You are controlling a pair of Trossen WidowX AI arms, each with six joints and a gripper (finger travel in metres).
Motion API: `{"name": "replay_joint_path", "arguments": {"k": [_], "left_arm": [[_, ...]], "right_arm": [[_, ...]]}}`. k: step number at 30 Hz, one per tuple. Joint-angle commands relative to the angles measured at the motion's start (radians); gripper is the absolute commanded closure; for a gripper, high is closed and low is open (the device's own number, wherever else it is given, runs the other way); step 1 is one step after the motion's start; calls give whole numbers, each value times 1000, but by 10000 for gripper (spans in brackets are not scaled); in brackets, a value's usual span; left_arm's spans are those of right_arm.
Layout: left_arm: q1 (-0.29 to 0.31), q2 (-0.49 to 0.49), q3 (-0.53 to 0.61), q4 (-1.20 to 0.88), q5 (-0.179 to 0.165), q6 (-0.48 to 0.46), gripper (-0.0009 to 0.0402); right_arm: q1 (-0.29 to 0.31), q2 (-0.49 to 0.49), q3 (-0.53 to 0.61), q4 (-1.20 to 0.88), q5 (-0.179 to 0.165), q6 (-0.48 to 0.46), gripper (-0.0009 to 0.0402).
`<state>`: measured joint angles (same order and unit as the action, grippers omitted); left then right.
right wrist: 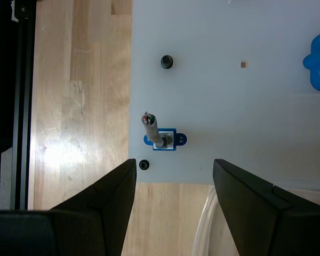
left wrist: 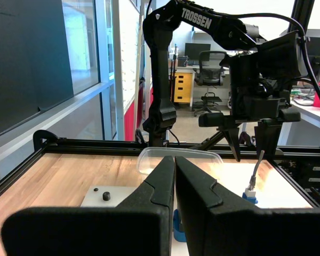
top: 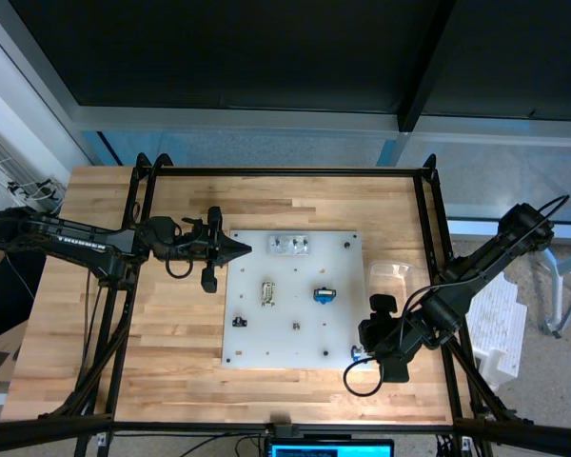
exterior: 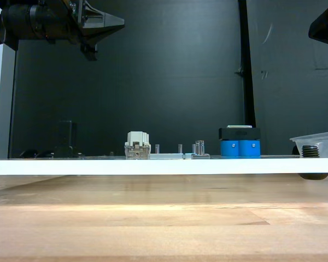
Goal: Pick the RJ45 connector and install on taskboard
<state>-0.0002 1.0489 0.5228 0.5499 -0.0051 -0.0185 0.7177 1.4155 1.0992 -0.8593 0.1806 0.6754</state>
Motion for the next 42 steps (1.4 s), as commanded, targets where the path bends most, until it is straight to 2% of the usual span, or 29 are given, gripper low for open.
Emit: {"name": "replay_joint_path", "arguments": {"k": [1, 8, 14, 20, 26, 29, 39, 42], "left_arm": [[0, 0, 0, 0, 0, 0, 393], [0, 0, 0, 0, 0, 0, 393], [0, 0, 0, 0, 0, 0, 393], [0, 0, 0, 0, 0, 0, 393], [0, 0, 0, 0, 0, 0, 393], [0, 0, 0, 0, 0, 0, 393], [0, 0, 0, 0, 0, 0, 393], [0, 0, 0, 0, 0, 0, 393]], "right_arm": [[0, 0, 1, -7, 1, -1, 193], [-6, -16, 1, -57, 3, -38, 207], [-72, -48, 1, -64, 2, -82, 248], [-167, -68, 1, -63, 2, -106, 308], [-254, -75, 1, -58, 1, -121, 398], [-294, -75, 1, -34, 2, -145, 385], [-469, -80, 1, 53, 0, -262, 393], [-525, -80, 1, 107, -30, -330, 393]]}}
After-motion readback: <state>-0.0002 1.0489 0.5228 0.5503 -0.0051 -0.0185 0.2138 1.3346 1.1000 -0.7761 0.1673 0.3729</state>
